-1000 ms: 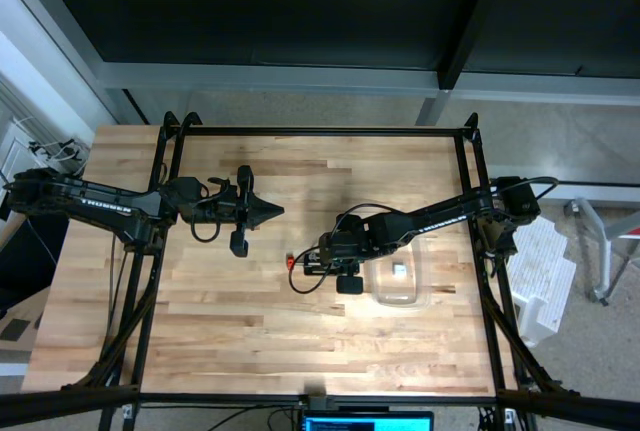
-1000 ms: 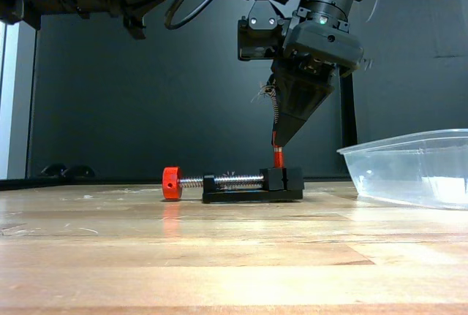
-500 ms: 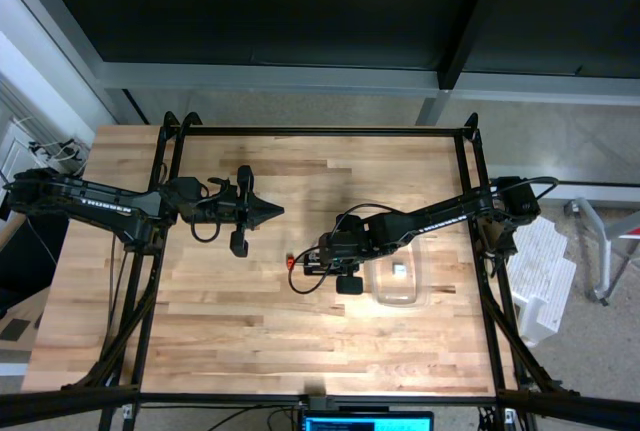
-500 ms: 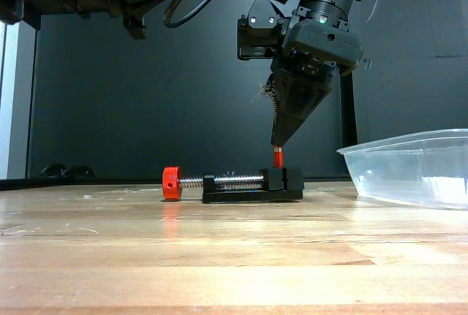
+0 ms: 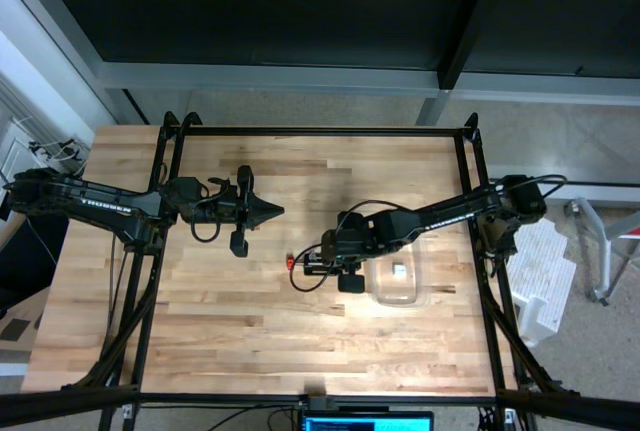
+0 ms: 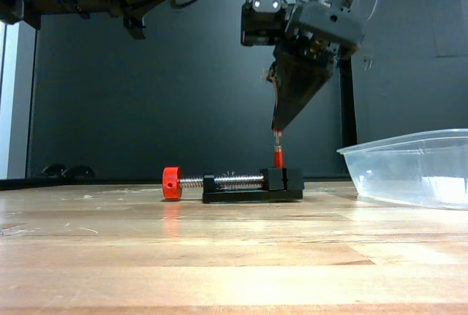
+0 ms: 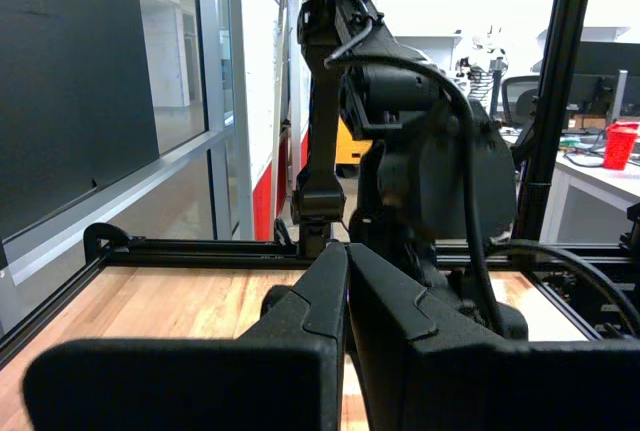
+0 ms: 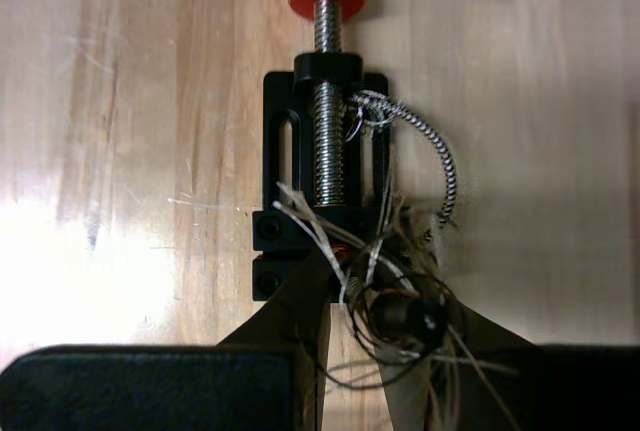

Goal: Remove the RCA connector from the receptacle and place in the container

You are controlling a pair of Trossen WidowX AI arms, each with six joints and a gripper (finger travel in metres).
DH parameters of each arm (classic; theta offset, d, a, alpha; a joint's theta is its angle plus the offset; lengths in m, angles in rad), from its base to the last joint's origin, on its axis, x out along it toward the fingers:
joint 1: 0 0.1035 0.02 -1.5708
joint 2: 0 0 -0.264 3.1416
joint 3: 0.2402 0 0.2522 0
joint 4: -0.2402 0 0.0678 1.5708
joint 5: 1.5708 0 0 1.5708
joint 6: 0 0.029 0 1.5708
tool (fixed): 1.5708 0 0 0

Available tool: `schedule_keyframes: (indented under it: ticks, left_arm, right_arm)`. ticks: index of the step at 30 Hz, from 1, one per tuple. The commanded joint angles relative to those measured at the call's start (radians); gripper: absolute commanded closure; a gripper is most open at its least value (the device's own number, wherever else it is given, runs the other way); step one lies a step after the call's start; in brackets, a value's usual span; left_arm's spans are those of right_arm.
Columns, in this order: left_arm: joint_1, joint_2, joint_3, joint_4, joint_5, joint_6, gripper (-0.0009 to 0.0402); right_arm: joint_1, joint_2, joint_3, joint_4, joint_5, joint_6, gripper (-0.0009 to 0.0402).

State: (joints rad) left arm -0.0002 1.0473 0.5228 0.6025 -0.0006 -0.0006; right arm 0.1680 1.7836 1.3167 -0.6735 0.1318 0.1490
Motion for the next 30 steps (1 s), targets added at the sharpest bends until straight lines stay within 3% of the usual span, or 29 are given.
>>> schedule_keyframes:
  ticks: [1, 17, 30]
  left_arm:
    - [0.000, 0.000, 0.000, 0.000, 0.000, 0.000, 0.0393]
    - [0.000, 0.000, 0.000, 0.000, 0.000, 0.000, 0.0393]
    - [0.000, 0.000, 0.000, 0.000, 0.000, 0.000, 0.0393]
  right_arm:
    - [0.000, -0.018, 0.000, 0.000, -0.001, 0.000, 0.0389]
    - [0.010, -0.135, 0.000, -0.030, -0.001, 0.027, 0.0389]
    - [0.034, -0.169, -0.016, -0.107, -0.001, 0.022, 0.0389]
